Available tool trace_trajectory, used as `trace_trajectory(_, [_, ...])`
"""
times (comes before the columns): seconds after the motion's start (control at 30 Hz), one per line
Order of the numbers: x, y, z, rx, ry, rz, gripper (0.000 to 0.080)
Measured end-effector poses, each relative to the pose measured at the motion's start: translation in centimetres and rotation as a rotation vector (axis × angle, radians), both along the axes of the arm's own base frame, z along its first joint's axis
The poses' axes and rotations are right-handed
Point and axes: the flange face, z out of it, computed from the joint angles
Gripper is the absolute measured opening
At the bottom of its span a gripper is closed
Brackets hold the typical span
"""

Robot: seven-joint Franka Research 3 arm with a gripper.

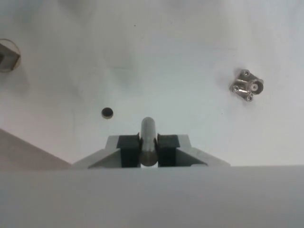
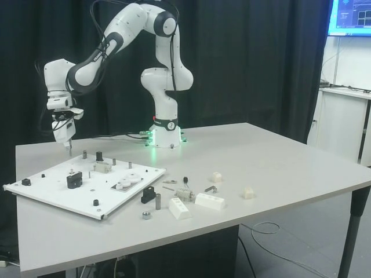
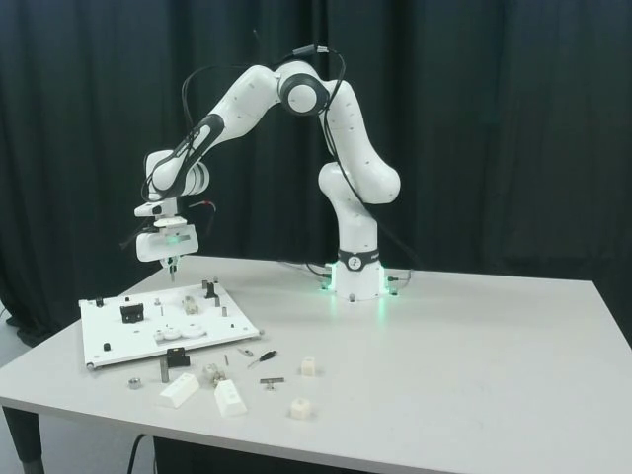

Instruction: Place round peg 2.

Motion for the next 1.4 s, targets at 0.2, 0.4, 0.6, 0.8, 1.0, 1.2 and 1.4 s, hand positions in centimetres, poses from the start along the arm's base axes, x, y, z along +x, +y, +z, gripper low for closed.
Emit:
trace_trajectory(0.2, [0.4, 0.1, 0.1, 0.006, -0.003, 0.000, 0.0074])
trace_trajectory(0.4, [1.6, 0.7, 0.6, 0.032, -0.024, -0.016, 0.0074])
trace_trajectory(0.6, [3.3, 1.7, 1.4, 0.076, -0.054, -0.029, 0.0074])
trace_trajectory(0.8, [5.2, 3.1, 2.3, 0.131, -0.080, -0.068, 0.0074])
trace_trajectory(1.0, [7.1, 4.6, 2.8, 0.199, -0.096, -0.143, 0.0074])
trace_trajectory(1.2, [9.2, 6.7, 2.8, 0.258, -0.098, -0.192, 0.0074])
trace_trajectory(1.4, [11.9, 9.6, 2.9, 0.309, -0.087, -0.243, 0.0074])
